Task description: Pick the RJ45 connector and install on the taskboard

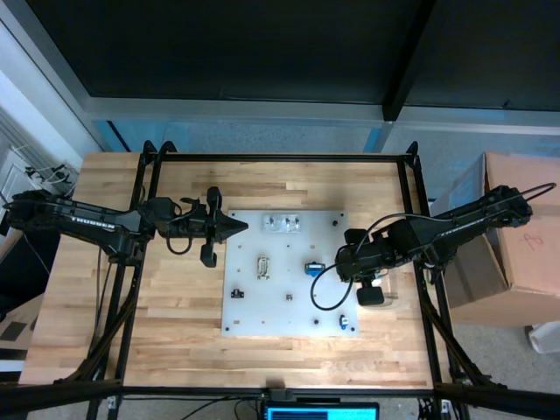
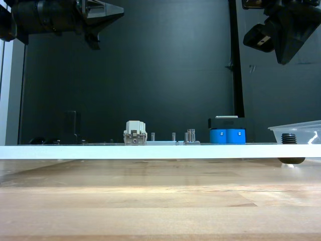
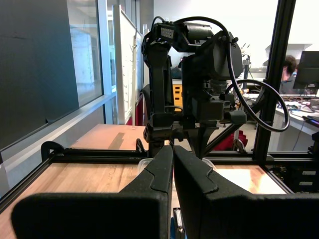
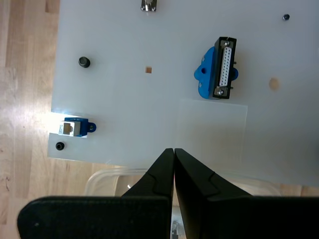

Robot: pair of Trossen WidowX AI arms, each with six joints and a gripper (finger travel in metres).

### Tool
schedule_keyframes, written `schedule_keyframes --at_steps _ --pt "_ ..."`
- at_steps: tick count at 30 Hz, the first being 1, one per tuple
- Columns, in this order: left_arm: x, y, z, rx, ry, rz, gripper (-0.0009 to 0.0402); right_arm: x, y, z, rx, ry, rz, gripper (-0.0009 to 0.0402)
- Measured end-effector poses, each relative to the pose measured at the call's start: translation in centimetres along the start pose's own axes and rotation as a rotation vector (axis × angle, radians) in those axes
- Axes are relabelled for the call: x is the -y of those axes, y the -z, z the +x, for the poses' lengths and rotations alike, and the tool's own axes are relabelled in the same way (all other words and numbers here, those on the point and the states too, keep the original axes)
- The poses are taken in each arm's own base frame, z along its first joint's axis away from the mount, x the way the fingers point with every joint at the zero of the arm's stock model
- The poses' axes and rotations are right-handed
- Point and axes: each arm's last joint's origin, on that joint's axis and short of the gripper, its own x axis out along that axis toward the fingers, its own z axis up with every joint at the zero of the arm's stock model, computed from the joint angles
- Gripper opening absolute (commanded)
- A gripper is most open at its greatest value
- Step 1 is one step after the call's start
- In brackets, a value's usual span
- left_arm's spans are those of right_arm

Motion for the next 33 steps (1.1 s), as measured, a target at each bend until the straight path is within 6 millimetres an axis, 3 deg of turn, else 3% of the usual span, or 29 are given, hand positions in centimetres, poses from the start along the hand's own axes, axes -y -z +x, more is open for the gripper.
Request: schedule_keyframes --at_steps 7,12,21,33 --pt "0.0 0.0 0.0 0.0 0.0 0.0 0.0001 0.1 0.3 -0.1 -0.017 0.003 -0.001 0.0" --pt "0.0 0.0 0.0 0.0 0.0 0.0 0.0001 0.4 1.4 -1.3 -0.019 0.004 0.013 0.0" --pt "0.0 0.0 0.0 0.0 0.0 0.0 0.0001 1.6 6.8 -4.0 -0.047 0.025 0.111 0.0002" --pt "0.0 0.0 0.0 0.0 0.0 0.0 0.0001 2.5 12.0 -4.2 -0.115 0.057 0.174 0.0045"
